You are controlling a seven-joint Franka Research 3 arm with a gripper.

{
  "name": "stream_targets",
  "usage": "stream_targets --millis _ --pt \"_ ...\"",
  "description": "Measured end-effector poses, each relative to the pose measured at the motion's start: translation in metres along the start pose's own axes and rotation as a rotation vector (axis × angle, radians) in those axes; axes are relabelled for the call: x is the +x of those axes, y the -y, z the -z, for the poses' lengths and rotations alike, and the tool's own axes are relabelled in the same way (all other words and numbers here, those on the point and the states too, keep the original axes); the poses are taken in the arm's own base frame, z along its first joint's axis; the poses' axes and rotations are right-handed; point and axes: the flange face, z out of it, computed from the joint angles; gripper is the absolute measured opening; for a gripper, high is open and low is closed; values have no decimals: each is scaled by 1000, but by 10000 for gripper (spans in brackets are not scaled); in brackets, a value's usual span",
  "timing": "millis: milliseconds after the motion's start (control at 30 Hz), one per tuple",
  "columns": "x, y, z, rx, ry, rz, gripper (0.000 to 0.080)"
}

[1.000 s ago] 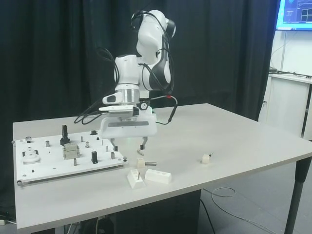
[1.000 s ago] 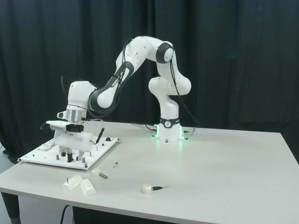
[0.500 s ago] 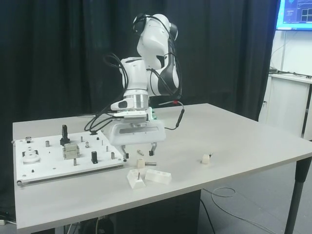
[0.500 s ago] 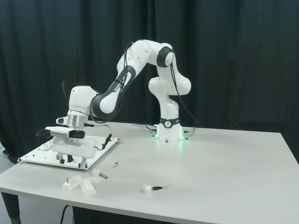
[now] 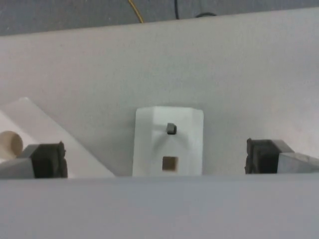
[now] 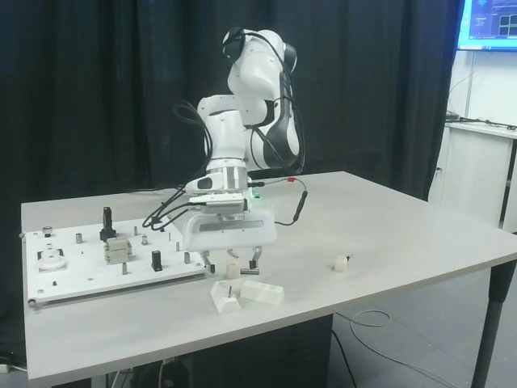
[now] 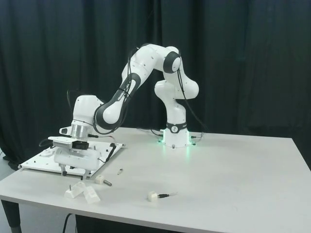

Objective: Pick square peg 1.

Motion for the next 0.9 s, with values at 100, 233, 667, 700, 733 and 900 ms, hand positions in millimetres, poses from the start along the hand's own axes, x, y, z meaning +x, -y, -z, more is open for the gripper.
stream_targets --millis 100,233,667,700,733,900 --pt "-1 -2 -6 -6 -3 -5 800" --pt "-3 -6 -14 -14 -4 -11 800" --pt "-5 -9 -40 -15 -5 -13 800" --pt "-5 -9 -41 -14 -6 -15 800" --pt "-5 -9 -42 -13 -6 -17 800" --pt "-4 -10 -47 -9 -7 -23 800"
